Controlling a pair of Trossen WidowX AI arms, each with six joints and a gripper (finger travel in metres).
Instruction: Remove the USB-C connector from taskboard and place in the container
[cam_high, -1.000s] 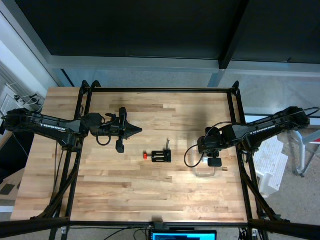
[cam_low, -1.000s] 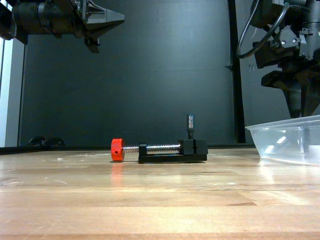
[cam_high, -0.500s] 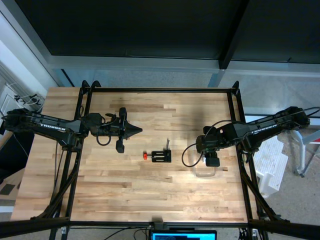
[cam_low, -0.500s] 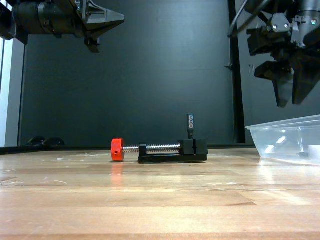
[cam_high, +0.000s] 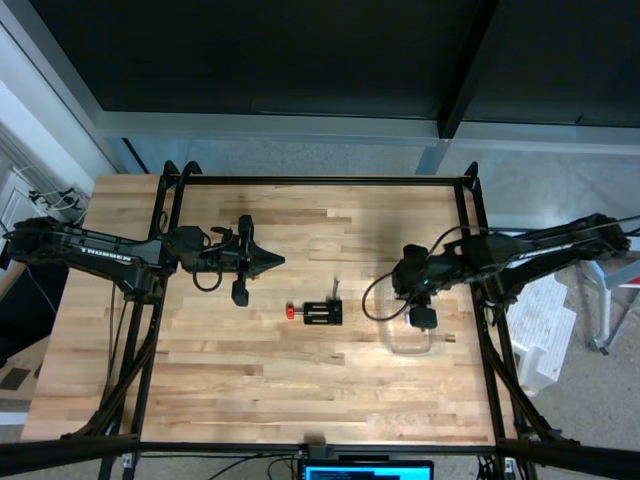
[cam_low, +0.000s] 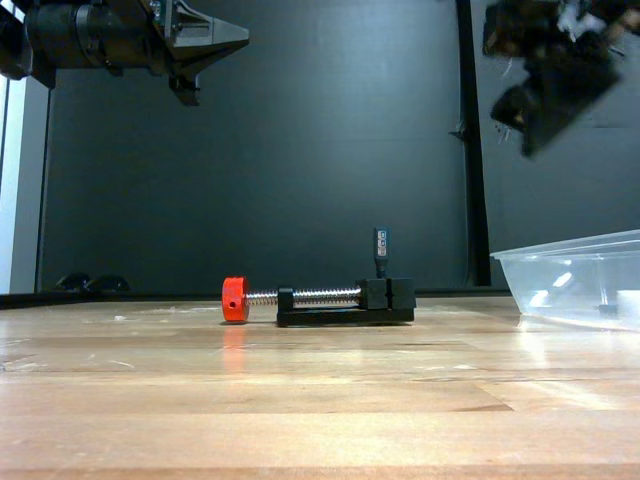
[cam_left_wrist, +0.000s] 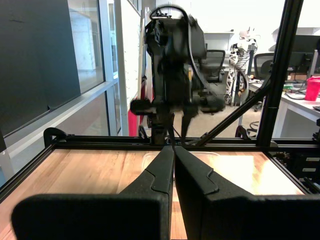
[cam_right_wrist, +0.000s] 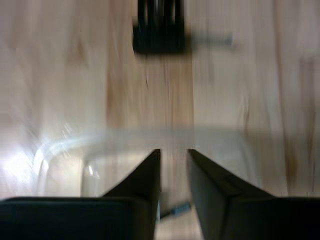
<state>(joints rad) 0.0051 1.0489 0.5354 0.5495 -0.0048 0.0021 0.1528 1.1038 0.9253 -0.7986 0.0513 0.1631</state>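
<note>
**USB-C connector lies in the container; right jaws released above it**

The USB-C connector (cam_right_wrist: 177, 208) is a tiny dark stick. It lies flat and slightly askew on the floor of the container (cam_high: 406, 345), touching neither gripper. The container is a clear oblong tray with rounded corners, and it sits at about 4 o'clock from the taskboard (cam_high: 322, 312), well apart from it.

The right gripper (cam_right_wrist: 174, 152) hangs high over the container's 12 o'clock rim. Its jaws are released with a narrow gap between them, and nothing is held. The connector shows through that gap, far below the tips.

The taskboard is a small black block near the middle of the table (cam_high: 250, 380). Its red-orange knob (cam_high: 290, 311) points to 9 o'clock on a bare screw. A thin upright pin (cam_low: 380, 250) rises from the block end at 3 o'clock. It is the tallest thing between the two arms.

The left gripper (cam_high: 278, 261) is held level, high above the wood at about 10 o'clock from the taskboard. Its tips point to 3 o'clock and its jaws are pressed together on nothing.

Black frame rails (cam_high: 320, 181) run along the 12, 9 and 3 o'clock edges of the table. The 3 o'clock rail passes just beside the container. Broad bare wood lies from the taskboard toward 6 o'clock and between the taskboard and the container.
</note>
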